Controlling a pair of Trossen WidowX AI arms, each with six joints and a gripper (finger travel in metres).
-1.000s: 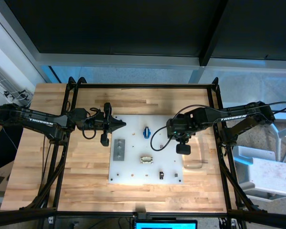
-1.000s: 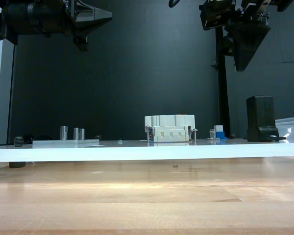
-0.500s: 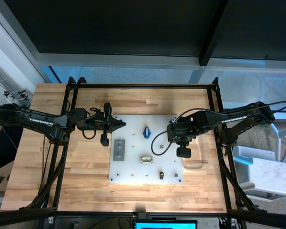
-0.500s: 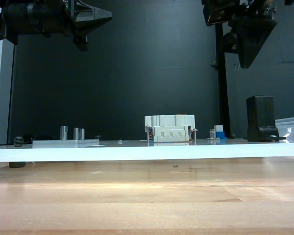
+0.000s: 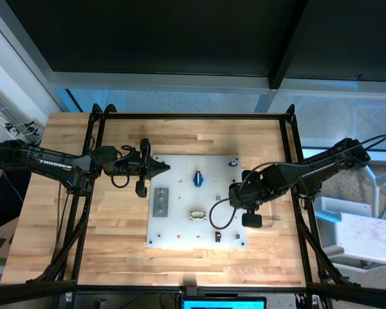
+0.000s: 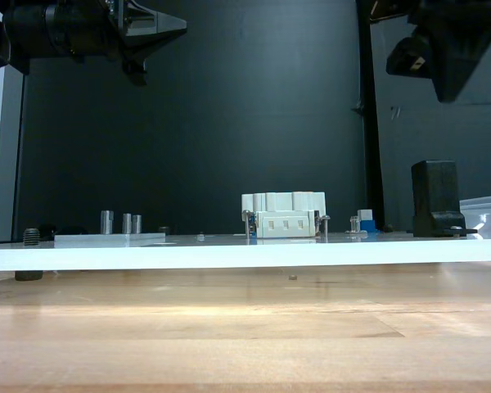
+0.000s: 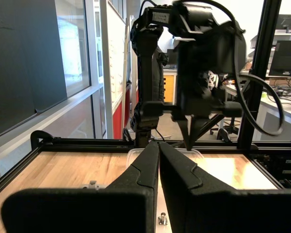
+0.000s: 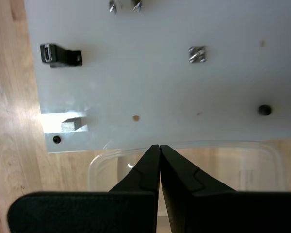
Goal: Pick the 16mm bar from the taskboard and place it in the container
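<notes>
The 16mm bar (image 5: pixel 237 236) is a small grey peg near the front right corner of the white taskboard (image 5: pixel 180 193); the right wrist view shows the bar (image 8: pixel 72 124) by the board's edge (image 8: pixel 136 73). The clear container (image 5: pixel 270 215) lies against the board's right side. My right gripper (image 5: pixel 249 217) hangs shut and empty above the line where the board meets the container's rim (image 8: pixel 184 148), behind the bar. Over the board's back left corner, my left gripper (image 5: pixel 164 168) is shut, holding nothing.
On the board stand a grey holed block (image 5: pixel 161 201), a blue part (image 5: pixel 197 178), a metal connector (image 5: pixel 197 215) and a black fitting (image 5: pixel 217 235) just left of the bar. A black frame (image 5: pixel 193 116) surrounds the wooden table.
My right gripper has moved toward the near edge, from the board's back right area to its right edge by the container. The left arm has not moved.
</notes>
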